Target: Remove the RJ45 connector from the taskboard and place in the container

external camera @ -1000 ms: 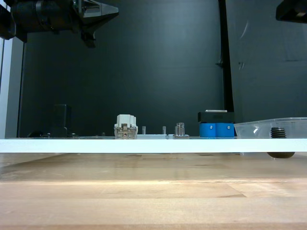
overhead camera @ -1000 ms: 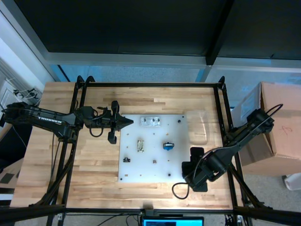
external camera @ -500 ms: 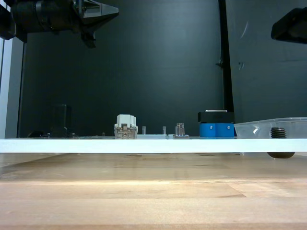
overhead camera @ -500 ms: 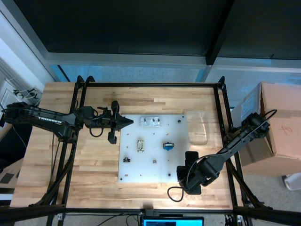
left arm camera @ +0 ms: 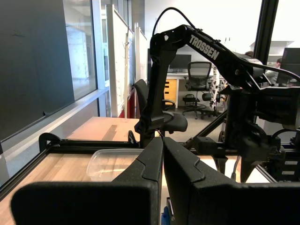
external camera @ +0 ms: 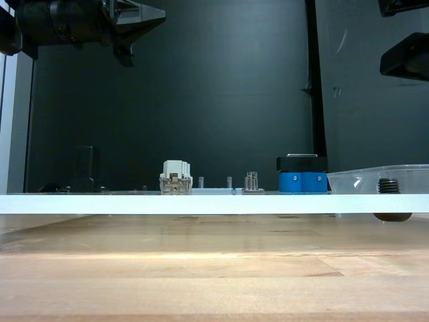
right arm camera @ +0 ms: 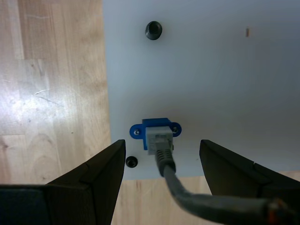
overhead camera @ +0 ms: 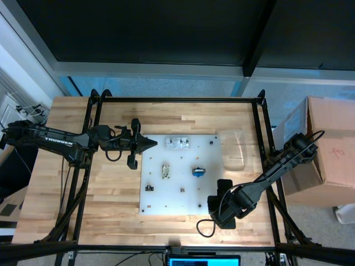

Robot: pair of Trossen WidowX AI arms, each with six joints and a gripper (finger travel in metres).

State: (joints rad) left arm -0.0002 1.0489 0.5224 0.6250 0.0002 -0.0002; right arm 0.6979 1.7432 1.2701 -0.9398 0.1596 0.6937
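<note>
The RJ45 connector (right arm camera: 158,138), grey with a short cable stub, sits plugged into a blue socket (right arm camera: 140,129) on the white taskboard (right arm camera: 225,84), close to the board's edge. My right gripper (right arm camera: 162,145) hangs above it, open, with one finger showing on each side of the plug and not touching it. From above, the right gripper (overhead camera: 222,199) is over the board's near right corner. My left gripper (overhead camera: 148,143) is shut and empty, held high by the board's far left edge. The clear container (overhead camera: 233,149) lies right of the board.
The taskboard (overhead camera: 177,202) also carries a white connector block (overhead camera: 165,171), a blue fixture (overhead camera: 198,172) and small metal parts. A cardboard box (overhead camera: 327,149) stands beyond the table's right edge. Black frame rails (overhead camera: 177,100) border the table.
The right arm has swung left from beside the board to over its near right corner, and its gripper has come lower. The left arm and the connector have not moved.
</note>
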